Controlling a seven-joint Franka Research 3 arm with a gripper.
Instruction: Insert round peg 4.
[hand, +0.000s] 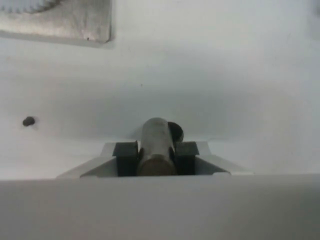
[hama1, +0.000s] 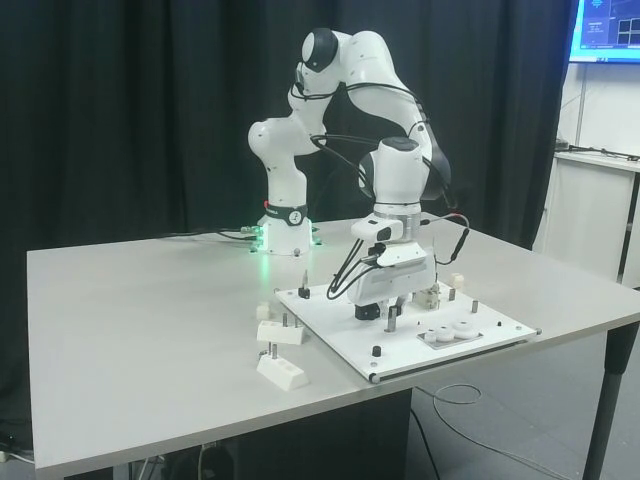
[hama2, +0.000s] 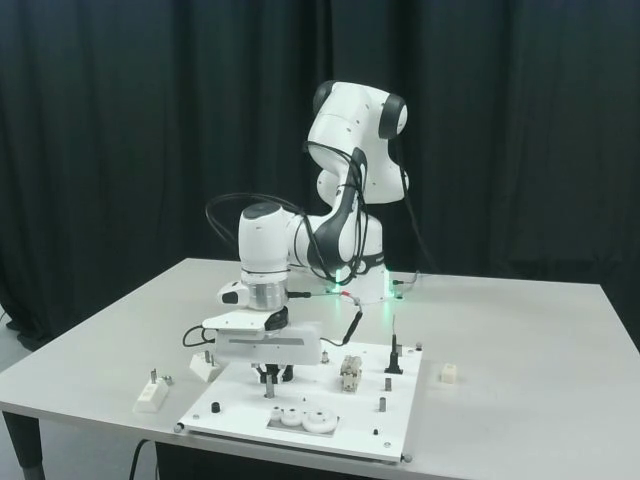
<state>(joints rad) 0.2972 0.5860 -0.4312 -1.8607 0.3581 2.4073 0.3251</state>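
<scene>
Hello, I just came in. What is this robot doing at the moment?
The white robot arm is working over a white board on the grey table. Its gripper is shut on a round metal peg, held upright just above the board. In the wrist view, a dark hole shows right beside the peg's tip, so the peg seems close to its hole but not yet inserted.

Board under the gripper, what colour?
White board, clearest in the second room view, below the gripper.
</scene>
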